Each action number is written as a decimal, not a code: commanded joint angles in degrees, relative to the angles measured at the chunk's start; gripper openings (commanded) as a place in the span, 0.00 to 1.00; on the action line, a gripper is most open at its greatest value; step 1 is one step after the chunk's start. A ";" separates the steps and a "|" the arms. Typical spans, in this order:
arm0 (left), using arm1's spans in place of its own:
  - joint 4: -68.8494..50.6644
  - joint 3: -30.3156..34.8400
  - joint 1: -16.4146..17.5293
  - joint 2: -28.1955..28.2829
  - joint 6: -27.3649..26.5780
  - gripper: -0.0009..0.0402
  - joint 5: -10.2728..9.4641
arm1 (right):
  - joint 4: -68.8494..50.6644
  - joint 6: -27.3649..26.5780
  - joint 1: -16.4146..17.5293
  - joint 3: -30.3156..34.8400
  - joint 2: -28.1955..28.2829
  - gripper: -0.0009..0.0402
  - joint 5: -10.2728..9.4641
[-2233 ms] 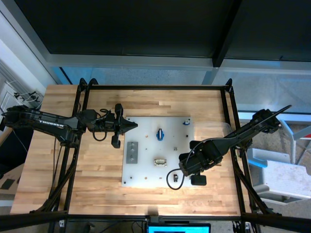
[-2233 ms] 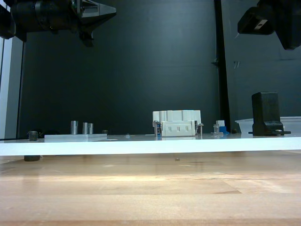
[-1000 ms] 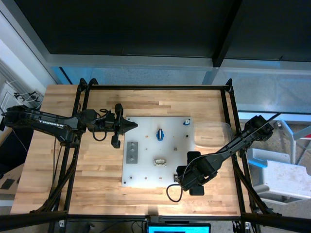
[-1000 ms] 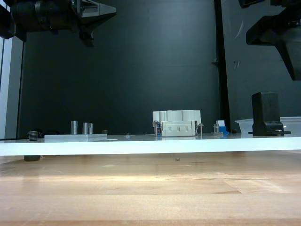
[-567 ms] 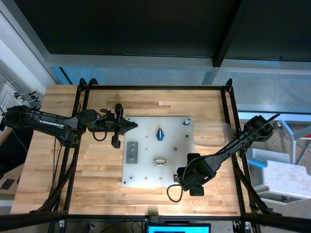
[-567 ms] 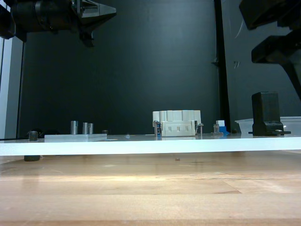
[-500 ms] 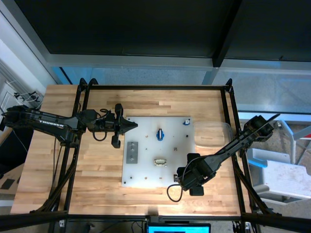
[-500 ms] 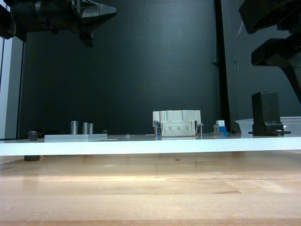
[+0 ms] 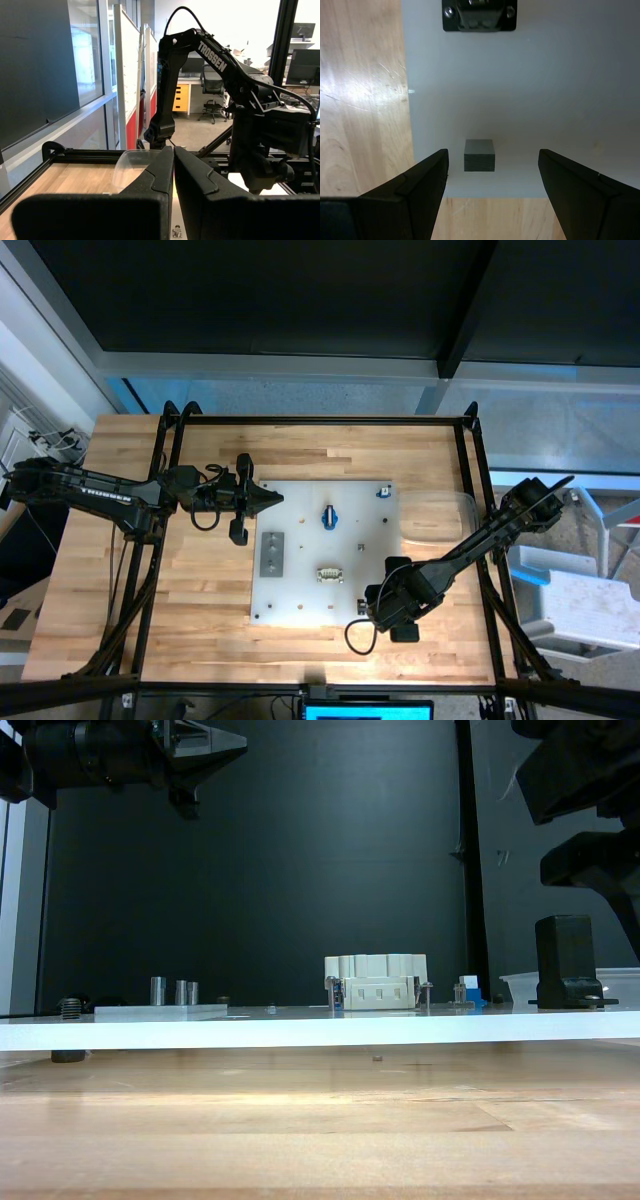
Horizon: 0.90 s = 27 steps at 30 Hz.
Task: Pick the 16mm bar from the taskboard and place it in the container
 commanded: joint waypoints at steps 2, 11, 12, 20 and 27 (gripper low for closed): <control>0.00 0.02 0.00 0.02 0.00 0.02 0.00 | 0.33 0.02 0.00 -0.13 -0.02 0.63 0.07; 0.00 0.02 0.00 0.02 0.00 0.02 0.00 | 1.77 0.00 0.00 -0.76 1.16 0.63 0.04; 0.00 0.02 0.00 0.02 0.00 0.02 0.00 | 1.81 -0.02 0.00 -0.74 1.14 0.63 0.02; 0.00 0.02 0.02 0.02 0.00 0.02 0.00 | 1.57 -0.07 0.00 -0.76 1.09 0.52 -0.52; 0.00 0.02 0.02 0.02 0.00 0.02 0.00 | 1.53 -0.02 -0.02 -0.74 1.03 0.35 -0.57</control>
